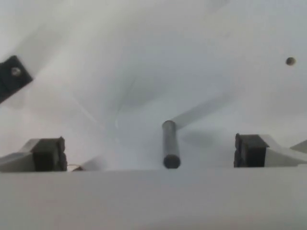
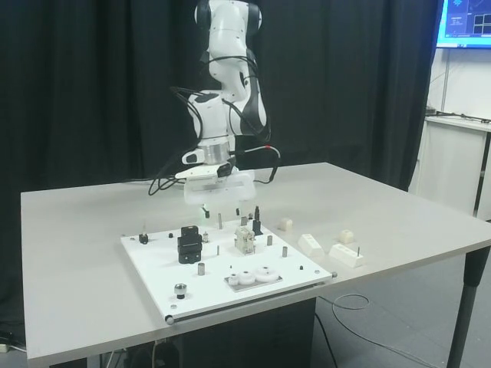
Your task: Insert round peg 2.
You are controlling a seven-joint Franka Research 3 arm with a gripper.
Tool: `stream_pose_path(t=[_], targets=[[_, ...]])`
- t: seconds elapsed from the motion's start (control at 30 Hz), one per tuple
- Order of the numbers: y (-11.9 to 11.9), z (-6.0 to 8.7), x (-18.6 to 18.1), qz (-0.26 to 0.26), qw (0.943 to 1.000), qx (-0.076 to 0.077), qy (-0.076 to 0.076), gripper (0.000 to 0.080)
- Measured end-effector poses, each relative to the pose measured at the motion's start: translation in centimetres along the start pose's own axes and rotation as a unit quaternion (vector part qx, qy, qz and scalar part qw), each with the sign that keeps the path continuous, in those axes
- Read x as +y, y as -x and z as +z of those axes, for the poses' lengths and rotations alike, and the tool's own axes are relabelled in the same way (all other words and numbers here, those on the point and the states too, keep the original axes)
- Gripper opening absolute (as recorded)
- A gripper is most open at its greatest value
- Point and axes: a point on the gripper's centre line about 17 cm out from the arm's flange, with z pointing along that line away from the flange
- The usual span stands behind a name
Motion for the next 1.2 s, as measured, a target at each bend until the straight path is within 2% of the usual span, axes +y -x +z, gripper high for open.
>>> stream_pose_path(t=[0.13,0.17,0.4,1.2], targets=[[0.0,-0.2,-0.6,-0.002,1.0,0.001,-0.005,0.0761],[-0.1,-0.3,-0.8,-0.002,1.0,0.001,-0.006,0.0792],[-0.3,-0.8,-1.8,-0.004,0.9999,0.005,-0.013,0.0792],[0.1,-1.0,-3.5,-0.012,0.9997,0.002,-0.02,0.08]])
